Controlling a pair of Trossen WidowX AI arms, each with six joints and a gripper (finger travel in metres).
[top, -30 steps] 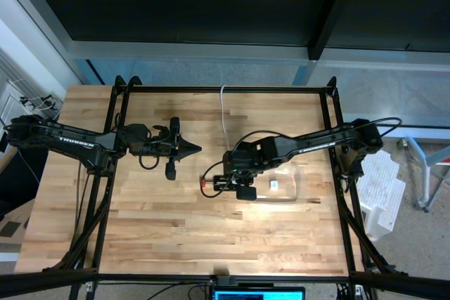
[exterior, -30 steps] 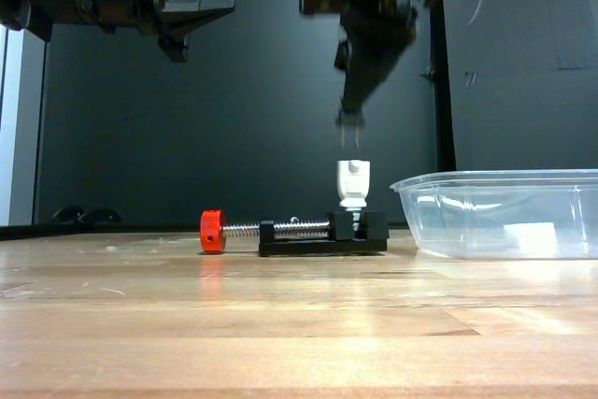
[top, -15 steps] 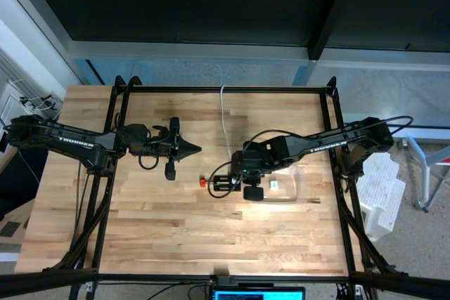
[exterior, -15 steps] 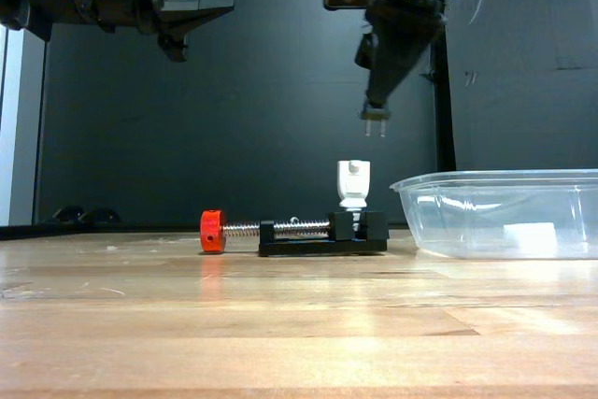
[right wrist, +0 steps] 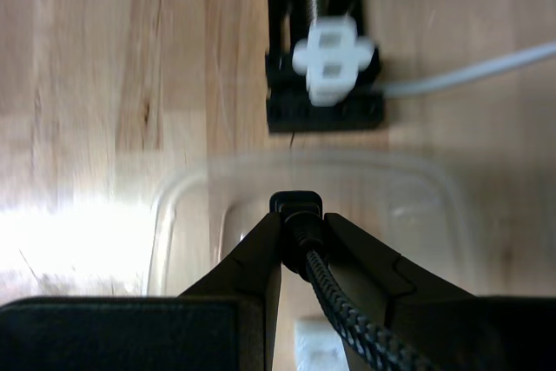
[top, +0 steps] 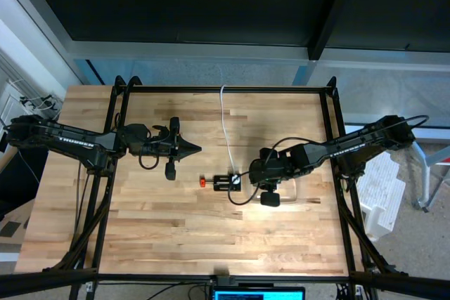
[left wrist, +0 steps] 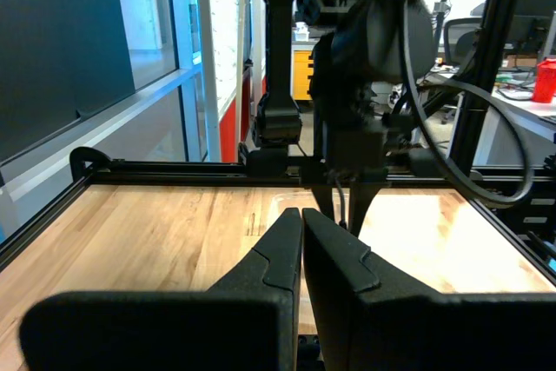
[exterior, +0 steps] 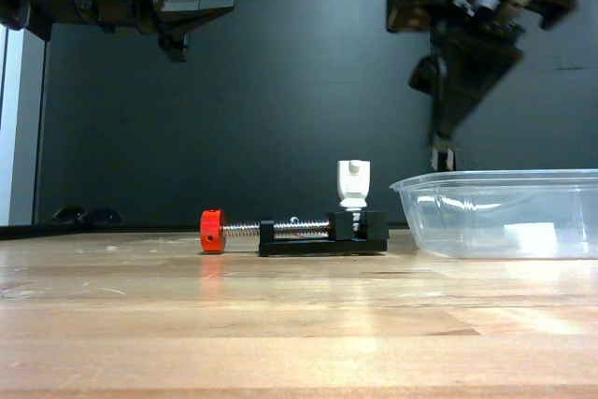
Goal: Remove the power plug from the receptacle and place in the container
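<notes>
Now the right pincer (right wrist: 297,217) is clenched on the small black plug (right wrist: 295,203), which hangs just over the clear, round-cornered plastic tray (exterior: 486,178) at its end nearest the socket, presumably for a clean drop inside. Beside the tray, the blocky white socket (exterior: 353,179) stands in its black clamp (exterior: 322,231). The left pincer (exterior: 217,2), pressed closed on nothing, hovers well left of the tray above the wooden surface (exterior: 280,324).

Butcher-block table (top: 176,244), black frame (top: 281,90); dark wall (exterior: 280,91) behind; windows (left wrist: 148,32), possibly office beyond.
</notes>
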